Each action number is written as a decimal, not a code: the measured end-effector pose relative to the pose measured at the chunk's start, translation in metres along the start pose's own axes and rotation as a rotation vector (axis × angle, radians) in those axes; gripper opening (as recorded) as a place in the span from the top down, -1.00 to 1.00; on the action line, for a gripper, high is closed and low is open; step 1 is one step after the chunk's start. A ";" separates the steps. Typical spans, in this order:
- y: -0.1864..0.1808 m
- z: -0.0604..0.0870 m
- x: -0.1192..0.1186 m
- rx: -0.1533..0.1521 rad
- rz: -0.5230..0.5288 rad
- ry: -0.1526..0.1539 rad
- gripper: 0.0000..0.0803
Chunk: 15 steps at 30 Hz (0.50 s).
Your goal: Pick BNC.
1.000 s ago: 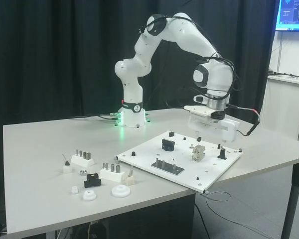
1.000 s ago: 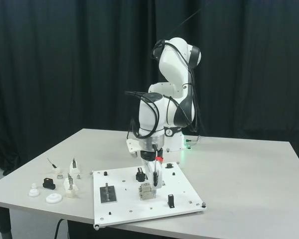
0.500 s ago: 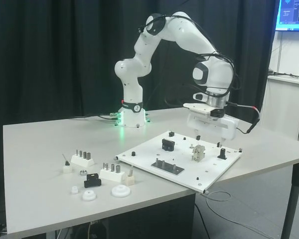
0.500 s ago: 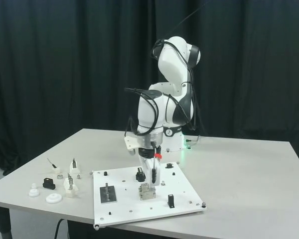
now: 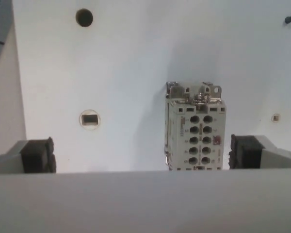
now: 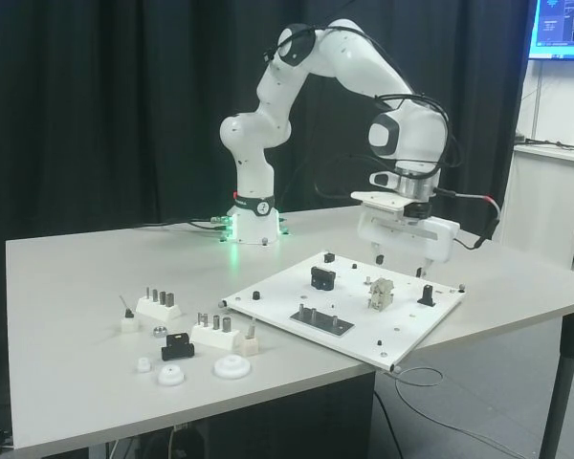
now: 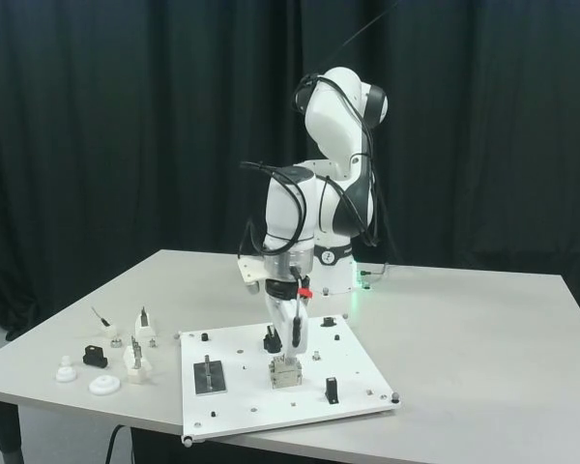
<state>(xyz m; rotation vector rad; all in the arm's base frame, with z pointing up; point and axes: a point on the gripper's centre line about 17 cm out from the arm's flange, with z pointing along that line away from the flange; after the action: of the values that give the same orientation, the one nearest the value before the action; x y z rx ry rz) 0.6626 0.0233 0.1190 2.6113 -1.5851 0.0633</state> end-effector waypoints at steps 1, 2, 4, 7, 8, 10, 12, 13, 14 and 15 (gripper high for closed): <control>0.000 -0.001 0.000 0.001 -0.001 0.000 -0.99; 0.000 -0.001 0.000 0.001 -0.002 0.000 -0.99; 0.000 -0.001 0.000 0.002 -0.004 0.001 -0.99; -0.001 -0.002 0.001 0.003 -0.006 0.002 -0.99; -0.001 -0.002 0.001 0.003 -0.007 0.002 -0.99; -0.001 -0.002 0.001 0.004 -0.008 0.002 -0.99; -0.001 -0.002 0.001 0.004 -0.008 0.003 -0.99; -0.001 -0.002 0.001 0.004 -0.009 0.003 -0.99; -0.001 -0.002 0.001 0.004 -0.010 0.005 -0.99; -0.001 -0.002 0.002 0.004 -0.011 0.006 -0.99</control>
<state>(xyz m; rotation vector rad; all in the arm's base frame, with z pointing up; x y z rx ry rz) 0.6644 0.0225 0.1211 2.6202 -1.5704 0.0732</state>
